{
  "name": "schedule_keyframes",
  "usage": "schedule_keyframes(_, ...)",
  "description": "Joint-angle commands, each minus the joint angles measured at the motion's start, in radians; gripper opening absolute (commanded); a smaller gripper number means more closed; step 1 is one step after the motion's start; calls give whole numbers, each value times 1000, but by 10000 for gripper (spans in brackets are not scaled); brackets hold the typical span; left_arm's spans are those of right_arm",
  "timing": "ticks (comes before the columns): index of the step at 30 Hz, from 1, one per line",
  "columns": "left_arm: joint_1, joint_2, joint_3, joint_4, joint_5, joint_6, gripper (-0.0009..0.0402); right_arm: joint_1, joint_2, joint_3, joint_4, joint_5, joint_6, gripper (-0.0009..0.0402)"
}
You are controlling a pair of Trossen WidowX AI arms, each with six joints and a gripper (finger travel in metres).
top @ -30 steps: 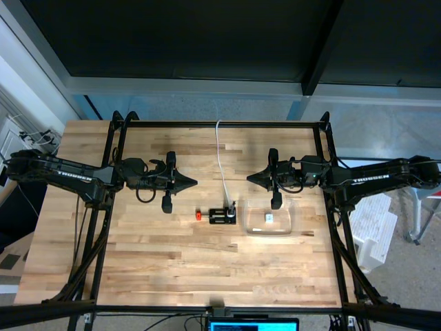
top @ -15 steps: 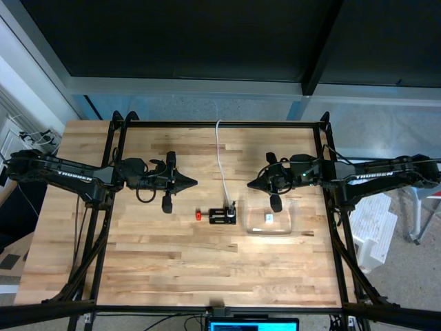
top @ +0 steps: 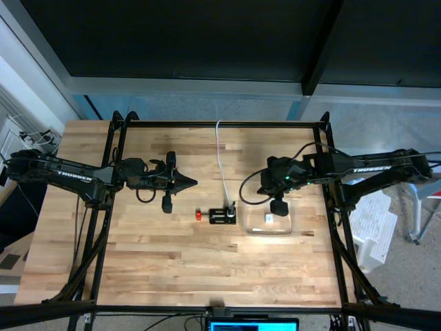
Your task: Remove the power plug from the receptacle and place in the container
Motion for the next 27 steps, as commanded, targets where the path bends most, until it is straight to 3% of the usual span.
schedule_keyframes(1,0,0,0,0,0,0,0,12,48,44,-56,3,22,1)
schedule_keyframes(5,0,0,0,0,0,0,0,26,97,81,-95,3,15,31)
schedule_keyframes(15,0,0,0,0,0,0,0,67,224,159,-121,24,45,172)
schedule_keyframes(19,0,0,0,0,0,0,0,85,294,204,-121,47,53,198)
schedule_keyframes(27,0,0,0,0,0,0,0,96,403,292,-125,47,53,214)
